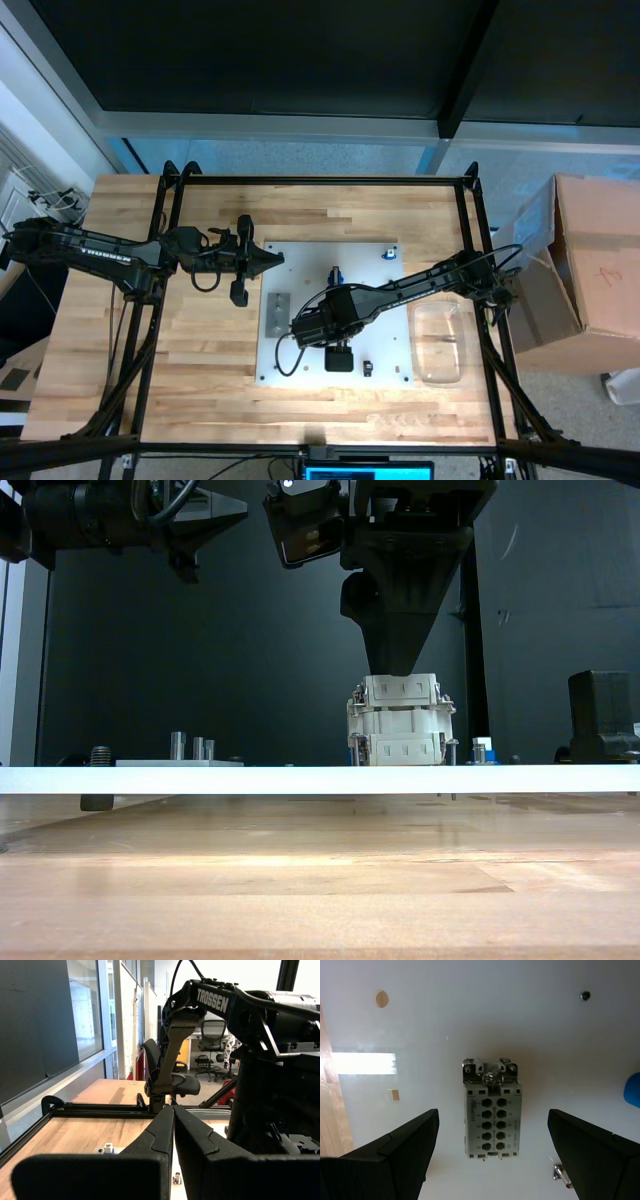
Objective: Remove the HAN10E connector from the taskboard and place in the container
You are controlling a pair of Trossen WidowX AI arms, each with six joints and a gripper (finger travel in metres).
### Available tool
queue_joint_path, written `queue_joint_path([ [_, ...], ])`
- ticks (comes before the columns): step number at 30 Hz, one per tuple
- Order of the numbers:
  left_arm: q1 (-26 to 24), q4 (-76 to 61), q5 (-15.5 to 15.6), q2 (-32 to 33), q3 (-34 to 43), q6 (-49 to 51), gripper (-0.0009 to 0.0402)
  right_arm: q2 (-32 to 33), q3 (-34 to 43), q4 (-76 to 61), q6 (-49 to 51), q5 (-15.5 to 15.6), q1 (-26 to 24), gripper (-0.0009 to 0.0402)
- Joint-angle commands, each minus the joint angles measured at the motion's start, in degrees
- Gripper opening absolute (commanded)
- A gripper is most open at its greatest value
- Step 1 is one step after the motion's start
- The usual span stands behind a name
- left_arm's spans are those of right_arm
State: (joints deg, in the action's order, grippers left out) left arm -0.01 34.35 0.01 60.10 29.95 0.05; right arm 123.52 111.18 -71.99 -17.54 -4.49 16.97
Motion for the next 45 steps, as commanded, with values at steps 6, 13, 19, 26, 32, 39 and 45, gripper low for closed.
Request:
queue_joint_path([
  [6, 0.02, 0.0, 0.0, 0.02, 0.0, -0.02, 0.0, 0.02, -3.72, 2.34, 0.09, 0.17, -0.09, 0.0304],
  [13, 0.02, 0.0, 0.0, 0.02, 0.0, -0.02, 0.0, 0.0, -4.55, 4.02, -0.04, 0.13, -0.04, 0.0281],
  [19, 0.02, 0.0, 0.0, 0.02, 0.0, -0.02, 0.0, 0.0, -4.55, 4.02, -0.07, 0.11, -0.07, 0.024],
  [26, 0.0, 0.0, 0.0, 0.02, 0.0, -0.02, 0.0, 0.0, -4.55, 4.0, -0.2, 0.13, -0.04, 0.0153],
  [32, 0.02, 0.0, 0.0, 0.02, 0.0, -0.02, 0.0, -0.07, -4.55, 3.89, -0.2, 0.15, -0.04, 0.0082],
  [39, 0.02, 0.0, 0.0, 0.02, 0.0, -0.02, 0.0, -0.13, -4.55, 3.74, -0.15, 0.2, -0.07, 0.0035],
  [45, 0.02, 0.0, 0.02, 0.02, 0.0, -0.02, 0.0, -0.83, -4.55, 3.19, -0.13, 1.62, -0.09, 0.0023],
])
